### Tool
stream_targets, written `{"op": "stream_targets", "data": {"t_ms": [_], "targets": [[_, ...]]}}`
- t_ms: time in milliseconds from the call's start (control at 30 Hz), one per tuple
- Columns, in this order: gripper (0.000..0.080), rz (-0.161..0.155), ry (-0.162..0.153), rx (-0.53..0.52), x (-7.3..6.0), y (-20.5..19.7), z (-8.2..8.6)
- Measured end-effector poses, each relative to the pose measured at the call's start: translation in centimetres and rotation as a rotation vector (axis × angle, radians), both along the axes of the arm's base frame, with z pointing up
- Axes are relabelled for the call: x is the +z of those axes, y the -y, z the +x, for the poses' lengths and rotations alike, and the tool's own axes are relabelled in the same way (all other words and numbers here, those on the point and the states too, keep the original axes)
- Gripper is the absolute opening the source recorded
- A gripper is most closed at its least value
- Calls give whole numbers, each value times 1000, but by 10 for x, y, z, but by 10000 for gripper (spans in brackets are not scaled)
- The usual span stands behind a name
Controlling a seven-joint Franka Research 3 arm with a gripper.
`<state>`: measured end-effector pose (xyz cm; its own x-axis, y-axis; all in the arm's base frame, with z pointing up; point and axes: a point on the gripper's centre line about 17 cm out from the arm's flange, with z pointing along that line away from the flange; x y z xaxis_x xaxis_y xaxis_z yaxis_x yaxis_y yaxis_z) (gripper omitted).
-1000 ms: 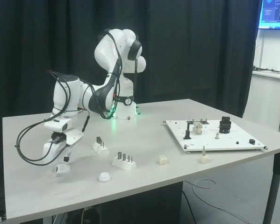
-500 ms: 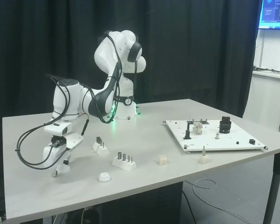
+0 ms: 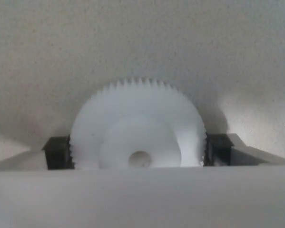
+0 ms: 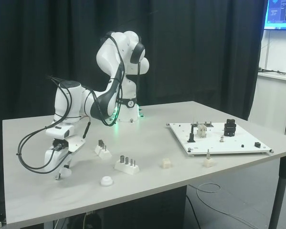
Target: Pick large gear.
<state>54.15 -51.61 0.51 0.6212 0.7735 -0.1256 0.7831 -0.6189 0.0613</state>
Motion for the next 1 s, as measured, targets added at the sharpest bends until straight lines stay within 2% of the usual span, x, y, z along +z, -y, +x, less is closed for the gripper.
{"op": "stream_targets", "data": {"t_ms": [167,200,567,1000], "targets": [[707,2,-1,0,0,0,0],[599,2,-1,0,0,0,0],[599,8,-2,6,8,-2,6],[597,40,-35,7,35,-9,8]]}}
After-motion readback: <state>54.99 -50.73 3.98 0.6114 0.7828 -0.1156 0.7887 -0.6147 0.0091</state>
